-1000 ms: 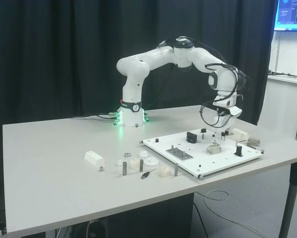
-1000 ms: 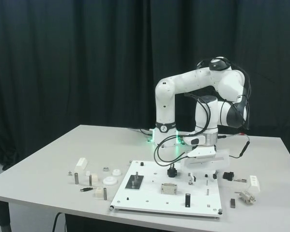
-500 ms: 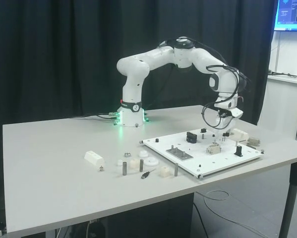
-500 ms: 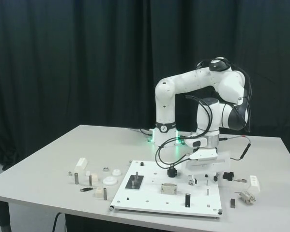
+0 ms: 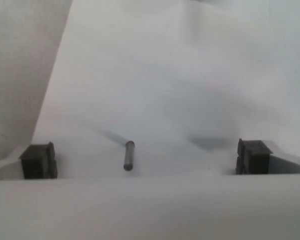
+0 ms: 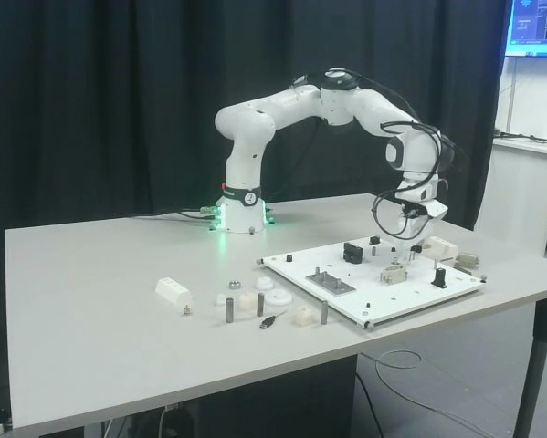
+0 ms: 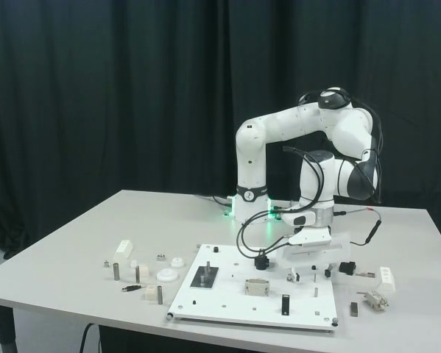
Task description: Remove round peg 1.
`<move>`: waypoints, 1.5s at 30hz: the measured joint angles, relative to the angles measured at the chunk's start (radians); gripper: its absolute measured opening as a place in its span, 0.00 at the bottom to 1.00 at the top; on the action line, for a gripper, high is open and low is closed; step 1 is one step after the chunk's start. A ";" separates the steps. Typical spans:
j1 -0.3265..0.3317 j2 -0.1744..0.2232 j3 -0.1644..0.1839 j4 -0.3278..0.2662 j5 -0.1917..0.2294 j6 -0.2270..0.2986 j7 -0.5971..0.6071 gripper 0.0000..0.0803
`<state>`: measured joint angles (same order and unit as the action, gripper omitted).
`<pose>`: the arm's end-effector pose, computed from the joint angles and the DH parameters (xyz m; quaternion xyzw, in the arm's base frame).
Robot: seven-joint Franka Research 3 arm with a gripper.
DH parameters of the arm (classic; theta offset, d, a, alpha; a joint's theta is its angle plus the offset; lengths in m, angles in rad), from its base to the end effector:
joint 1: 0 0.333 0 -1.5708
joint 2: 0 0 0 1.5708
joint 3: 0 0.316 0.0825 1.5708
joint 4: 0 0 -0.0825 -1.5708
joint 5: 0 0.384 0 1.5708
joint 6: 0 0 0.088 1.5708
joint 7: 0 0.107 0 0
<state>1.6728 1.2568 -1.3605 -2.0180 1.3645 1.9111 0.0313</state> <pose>0.5139 0.2633 0.2051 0.9880 -0.1542 0.0110 0.0024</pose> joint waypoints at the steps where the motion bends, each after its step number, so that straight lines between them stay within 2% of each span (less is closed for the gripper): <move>1: 0.000 0.000 0.001 0.000 -0.001 0.000 0.000 1.00; 18: -0.003 0.000 0.011 0.002 -0.002 0.003 0.000 1.00; 19: -0.003 0.000 0.011 0.002 -0.002 0.003 0.000 0.67; 24: -0.003 -0.004 0.013 0.005 -0.002 0.003 0.000 0.67; 25: -0.003 -0.005 0.014 0.006 -0.002 0.003 0.000 0.44; 32: -0.004 -0.010 0.016 0.011 -0.002 0.003 0.000 0.44; 33: -0.004 -0.010 0.017 0.012 -0.002 0.003 -0.001 0.22; 34: -0.005 -0.010 0.017 0.012 -0.003 0.003 -0.001 0.06; 45: -0.006 -0.010 0.018 0.014 -0.007 0.004 -0.006 0.02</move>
<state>1.6667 1.2472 -1.3427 -2.0041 1.3573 1.9154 0.0254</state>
